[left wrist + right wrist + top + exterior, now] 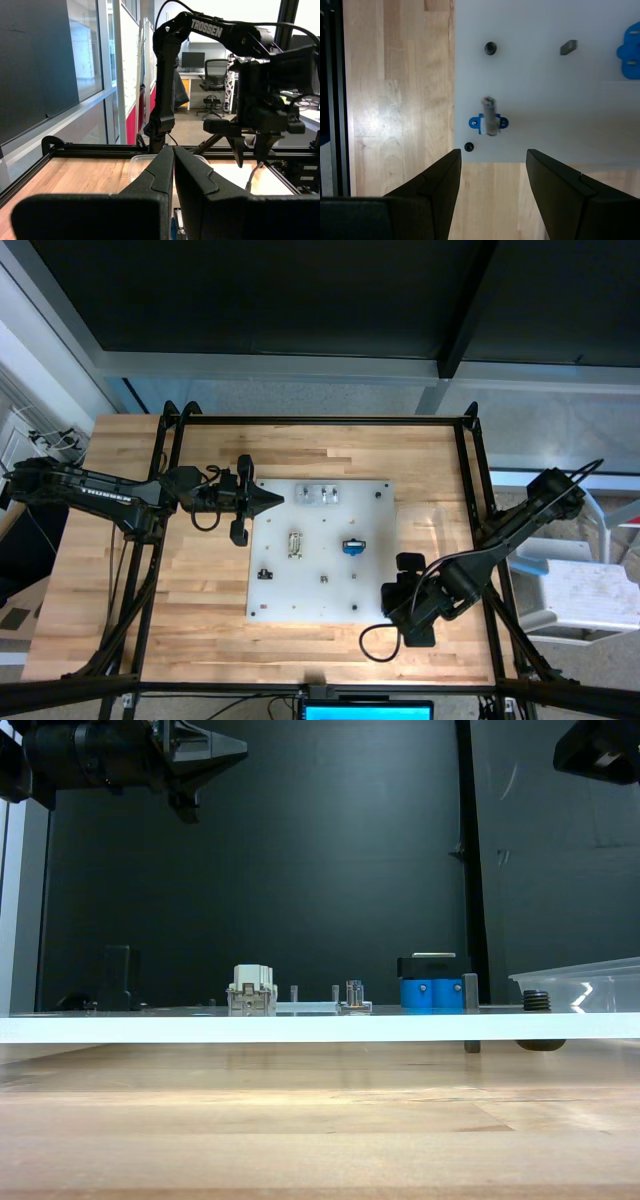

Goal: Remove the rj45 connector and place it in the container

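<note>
Left gripper (pixel 173 148): hangs well above the white board (pixel 300 595) at its left edge, and points across it. The jaws are pressed together with only a seam between them and hold nothing.
Right gripper (pixel 493 151): hangs over the board's near right corner and points down. The jaws are spread wide with nothing between them.
rj45 connector (pixel 318 495): judged to be the pale, partly clear fitting seated on the board; which fitting it is cannot be told for certain. It lies just ahead of and below the left jaws' tips, well apart from the right jaws.
Container (pixel 590 982): a clear tub on the worktop (pixel 120 570) just off the board's right edge. It sits beyond the left jaws' tips, and no part shows inside it.
Blue clip (pixel 489 122): holds a grey cylinder on the board, directly ahead of the right jaws' gap and untouched.
Reason for the stance: the left jaws are lined up towards the connector, so the approach seems assigned to that arm, which must open and descend.
Task state: the removal is not yet begun.
</note>
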`<state>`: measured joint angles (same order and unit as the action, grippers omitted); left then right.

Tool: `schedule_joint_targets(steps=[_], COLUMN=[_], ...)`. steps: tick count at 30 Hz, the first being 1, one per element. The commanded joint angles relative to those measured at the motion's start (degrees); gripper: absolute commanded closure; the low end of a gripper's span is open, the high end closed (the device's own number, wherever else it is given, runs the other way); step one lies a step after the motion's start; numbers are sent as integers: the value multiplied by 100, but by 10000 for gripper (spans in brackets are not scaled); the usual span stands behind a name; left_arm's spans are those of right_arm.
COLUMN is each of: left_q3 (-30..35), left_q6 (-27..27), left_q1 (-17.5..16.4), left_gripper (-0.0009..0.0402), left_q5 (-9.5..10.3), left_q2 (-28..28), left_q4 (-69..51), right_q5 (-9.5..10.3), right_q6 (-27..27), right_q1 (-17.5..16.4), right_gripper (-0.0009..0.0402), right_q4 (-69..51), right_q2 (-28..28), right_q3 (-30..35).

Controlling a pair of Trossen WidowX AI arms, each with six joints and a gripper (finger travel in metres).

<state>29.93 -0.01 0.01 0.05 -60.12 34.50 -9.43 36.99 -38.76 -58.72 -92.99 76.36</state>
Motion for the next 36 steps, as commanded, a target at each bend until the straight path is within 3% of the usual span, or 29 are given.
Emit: schedule_joint_targets(steps=[1, 14, 36], left_q3=[2, 2, 2], left_q6=[0, 0, 0], left_q1=[0, 0, 0], left_gripper=[392, 392, 392], left_q5=[-2, -2, -2], left_q2=[0, 0, 0], left_q4=[2, 2, 2], right_q5=[0, -2, -63], right_q6=[4, -61, -168], right_q1=[0, 26, 153], right_gripper=[212, 212, 212], right_q4=[79, 297, 984], right_q2=[-105, -492, -496], right_q3=[-4, -52, -680])
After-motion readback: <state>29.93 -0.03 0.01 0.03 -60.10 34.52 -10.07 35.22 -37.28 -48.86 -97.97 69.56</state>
